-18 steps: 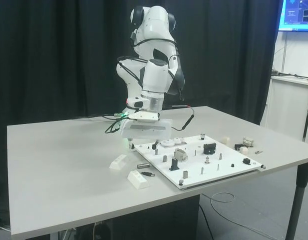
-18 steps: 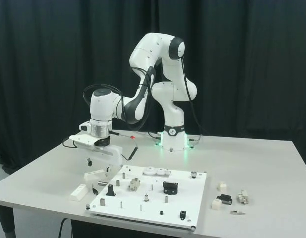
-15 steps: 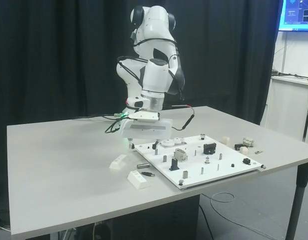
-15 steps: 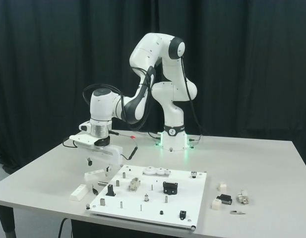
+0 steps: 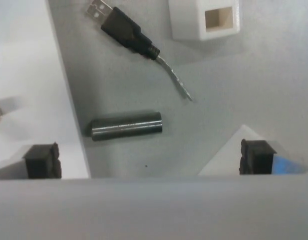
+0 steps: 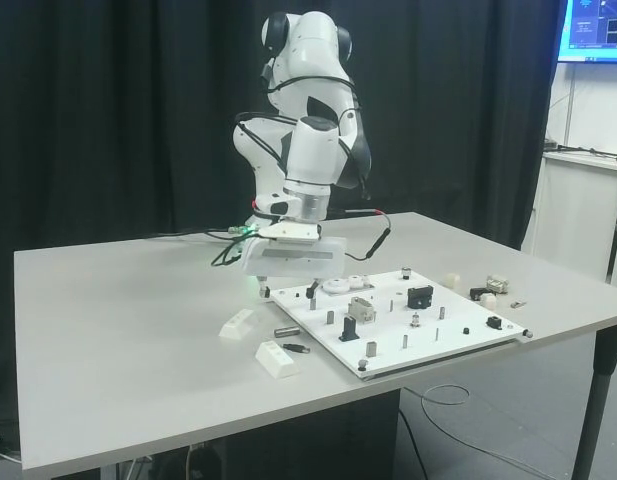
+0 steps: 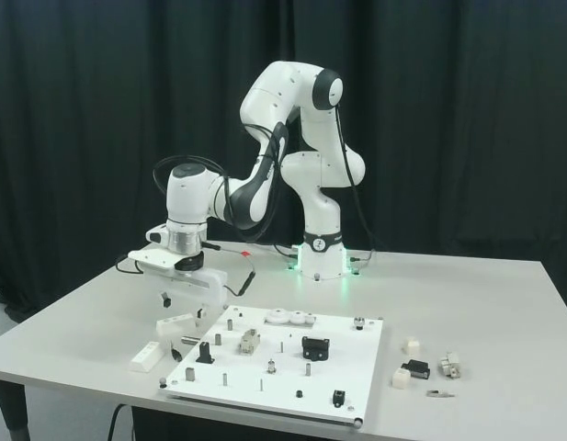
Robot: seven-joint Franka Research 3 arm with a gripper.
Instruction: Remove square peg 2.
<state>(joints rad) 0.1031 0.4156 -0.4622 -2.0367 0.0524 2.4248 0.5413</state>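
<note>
While the gripper (image 5: 149, 162) hangs above the grey table (image 6: 118, 320) just off the white board's (image 7: 338, 367) edge, its fingers (image 5: 42, 161) stand wide apart and hold nothing. Between them on the table lies a dark metal cylinder (image 5: 126, 125), beside the board, with a USB plug (image 5: 121, 29) and a white block (image 5: 203, 19) near it. Which of the board's small upright pieces is square peg 2 I cannot tell.
</note>
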